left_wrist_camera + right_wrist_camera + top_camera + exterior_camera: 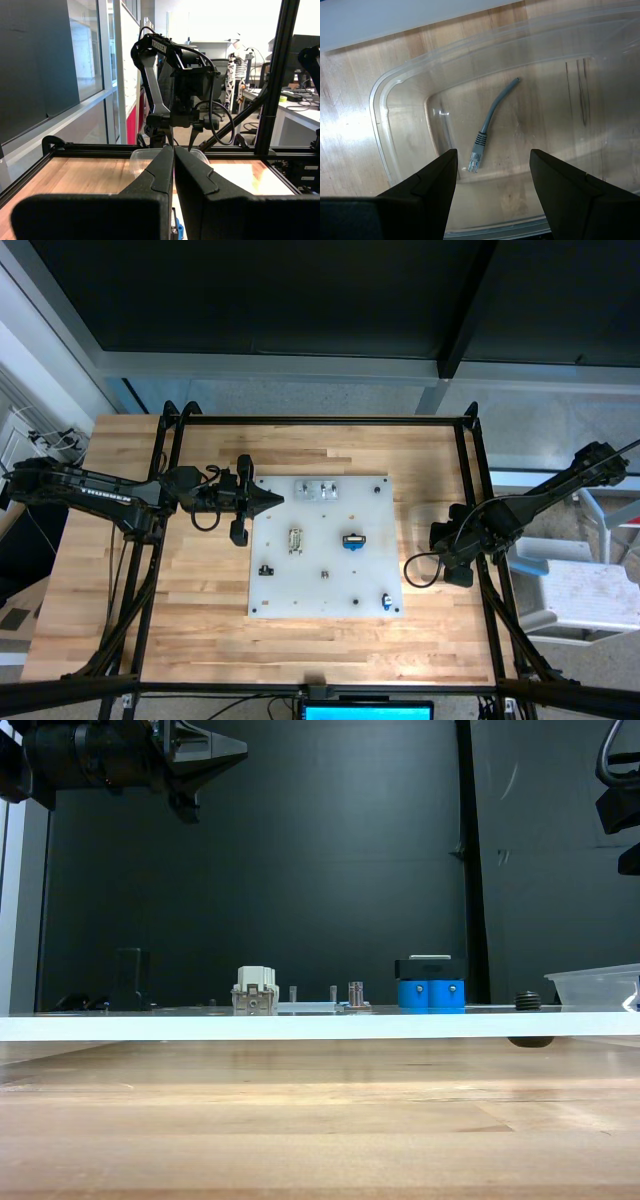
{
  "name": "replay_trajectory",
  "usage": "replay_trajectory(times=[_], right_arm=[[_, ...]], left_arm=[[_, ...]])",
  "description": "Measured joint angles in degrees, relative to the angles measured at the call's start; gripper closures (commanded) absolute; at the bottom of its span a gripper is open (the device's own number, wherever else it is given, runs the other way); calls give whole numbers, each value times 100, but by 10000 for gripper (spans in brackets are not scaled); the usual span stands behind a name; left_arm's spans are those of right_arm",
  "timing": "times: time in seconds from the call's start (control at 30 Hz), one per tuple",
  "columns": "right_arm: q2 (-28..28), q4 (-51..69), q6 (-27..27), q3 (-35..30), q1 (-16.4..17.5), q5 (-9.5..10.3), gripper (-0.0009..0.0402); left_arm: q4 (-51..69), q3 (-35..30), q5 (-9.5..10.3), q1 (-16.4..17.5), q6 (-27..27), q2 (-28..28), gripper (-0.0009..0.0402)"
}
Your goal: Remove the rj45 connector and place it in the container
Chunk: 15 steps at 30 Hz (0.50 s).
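The rj45 connector (479, 145), a clear plug on a short grey cable stub, lies on the floor of the container (380, 100). This container (425, 515) is a clear tub just right of the white board (320, 580), also seen in the low view (595, 985). My right gripper (492, 152) hangs open directly above the tub with nothing between its fingers, and the plug shows in the gap below. My left gripper (276, 500) is shut and empty, held high over the board's left edge (238, 755), pointing right.
On the board stand a beige rectangular connector (295, 540), a blue block connector (353, 541), a small black and blue piece (387, 599) near the front right corner and metal posts (316, 489) at the back. A black frame (320, 421) rings the table.
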<state>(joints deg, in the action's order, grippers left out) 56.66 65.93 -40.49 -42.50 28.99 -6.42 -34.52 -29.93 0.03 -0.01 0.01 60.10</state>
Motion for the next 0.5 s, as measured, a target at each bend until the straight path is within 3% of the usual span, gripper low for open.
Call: replay_trajectory(times=[0.5], right_arm=[[0, -52, -2, 0, 0, 2, 192]], left_arm=[[0, 0, 0, 0, 2, 0, 392]])
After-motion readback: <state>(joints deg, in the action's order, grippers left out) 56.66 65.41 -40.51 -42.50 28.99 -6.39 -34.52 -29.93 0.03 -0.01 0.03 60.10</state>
